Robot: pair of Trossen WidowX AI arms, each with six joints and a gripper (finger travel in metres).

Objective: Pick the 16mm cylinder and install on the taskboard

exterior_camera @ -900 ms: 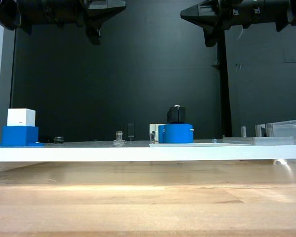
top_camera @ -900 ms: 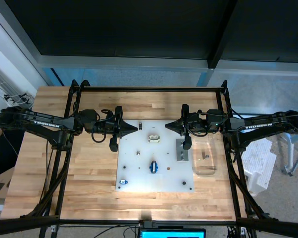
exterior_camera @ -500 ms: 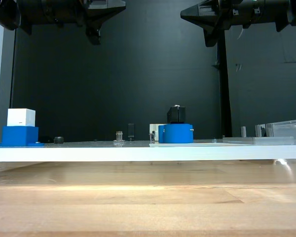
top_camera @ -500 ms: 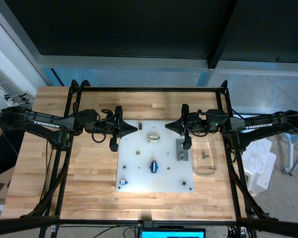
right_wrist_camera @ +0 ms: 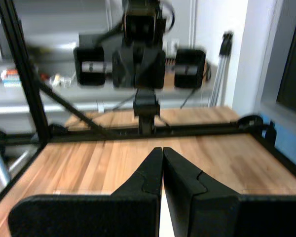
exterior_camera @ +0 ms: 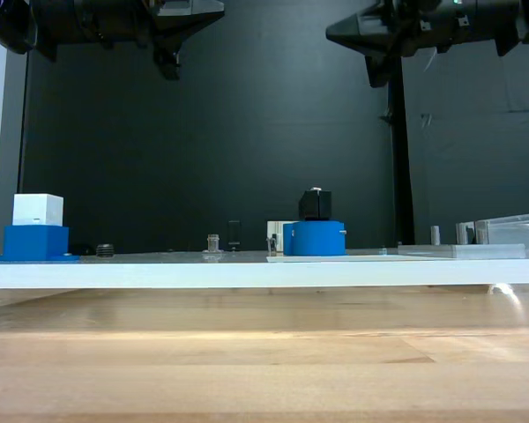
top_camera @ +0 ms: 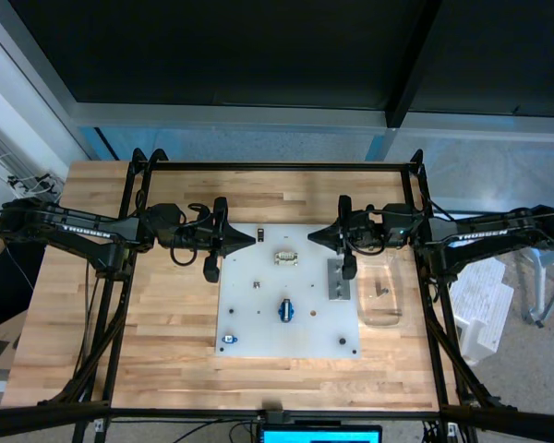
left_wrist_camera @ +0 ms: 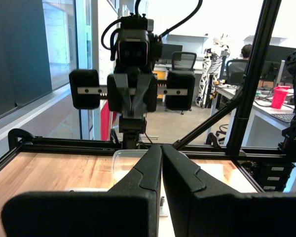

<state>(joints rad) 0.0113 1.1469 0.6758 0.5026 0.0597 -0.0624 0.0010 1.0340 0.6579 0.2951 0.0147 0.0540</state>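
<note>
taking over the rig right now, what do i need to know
Left pincer: shut, empty, high above the far left corner of the taskboard.
Right pincer: shut, empty, high above its far edge, right of centre.
16mm cylinder: seemingly the small grey piece in the clear tray, right of the board.
Done: nothing. Left: pick the cylinder, install it on the board.

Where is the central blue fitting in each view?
High view: blue fitting at taskboard centre.
Low view: fitting right of centre.
Left wrist view: absent; shut left gripper over board's far-left corner.
Right wrist view: absent; shut right gripper over board's far edge.
Shared landmark: the taskboard.
</note>
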